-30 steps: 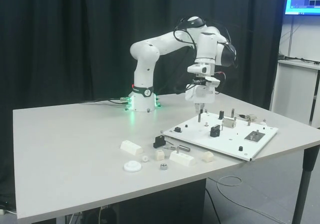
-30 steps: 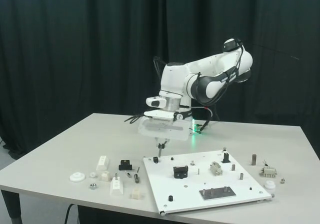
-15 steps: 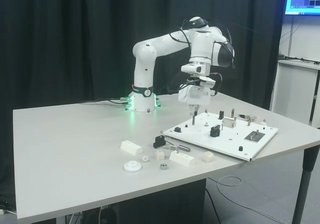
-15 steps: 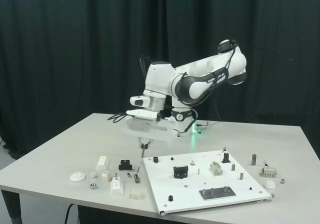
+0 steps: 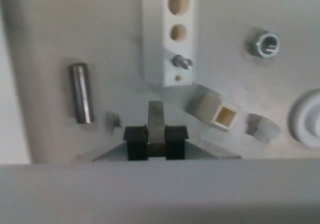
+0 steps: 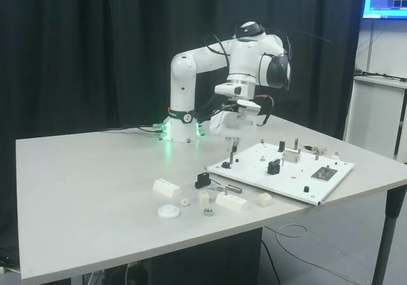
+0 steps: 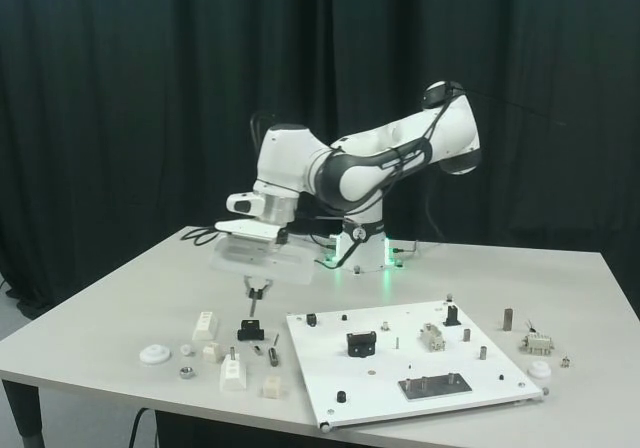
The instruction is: Place square peg 2.
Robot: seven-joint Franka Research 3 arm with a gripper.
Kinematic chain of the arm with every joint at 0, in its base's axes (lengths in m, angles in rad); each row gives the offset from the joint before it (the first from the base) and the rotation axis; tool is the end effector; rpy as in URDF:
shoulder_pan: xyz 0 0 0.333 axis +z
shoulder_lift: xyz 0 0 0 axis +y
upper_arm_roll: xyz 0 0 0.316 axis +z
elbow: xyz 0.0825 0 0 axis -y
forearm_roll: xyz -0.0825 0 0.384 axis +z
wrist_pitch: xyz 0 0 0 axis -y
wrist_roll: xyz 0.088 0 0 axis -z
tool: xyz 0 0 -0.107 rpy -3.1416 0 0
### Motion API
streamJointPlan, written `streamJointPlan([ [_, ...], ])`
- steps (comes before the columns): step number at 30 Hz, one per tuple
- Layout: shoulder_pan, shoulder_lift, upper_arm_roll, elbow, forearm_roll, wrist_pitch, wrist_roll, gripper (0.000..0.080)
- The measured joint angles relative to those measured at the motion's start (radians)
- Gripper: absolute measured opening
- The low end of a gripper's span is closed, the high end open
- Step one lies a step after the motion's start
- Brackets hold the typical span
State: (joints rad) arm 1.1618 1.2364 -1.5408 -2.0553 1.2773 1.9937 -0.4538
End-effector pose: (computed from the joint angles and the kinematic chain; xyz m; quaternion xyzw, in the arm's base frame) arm 0.5753 -0.0817 0.3064 0.9721 -0.2003 0.0940 0.0774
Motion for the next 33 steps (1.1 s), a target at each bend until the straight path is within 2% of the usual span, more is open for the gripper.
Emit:
streamJointPlan([
  [17, -0.135, 0.031, 0.009, 0.02, 0.013, -0.06, -0.111, 0.0071],
  [23, -0.178, 0.035, 0.019, 0.02, 0.016, -0.067, -0.132, 0.0071],
  [33, -0.254, 0.046, 0.044, 0.034, 0.067, -0.101, -0.162, 0.0071],
])
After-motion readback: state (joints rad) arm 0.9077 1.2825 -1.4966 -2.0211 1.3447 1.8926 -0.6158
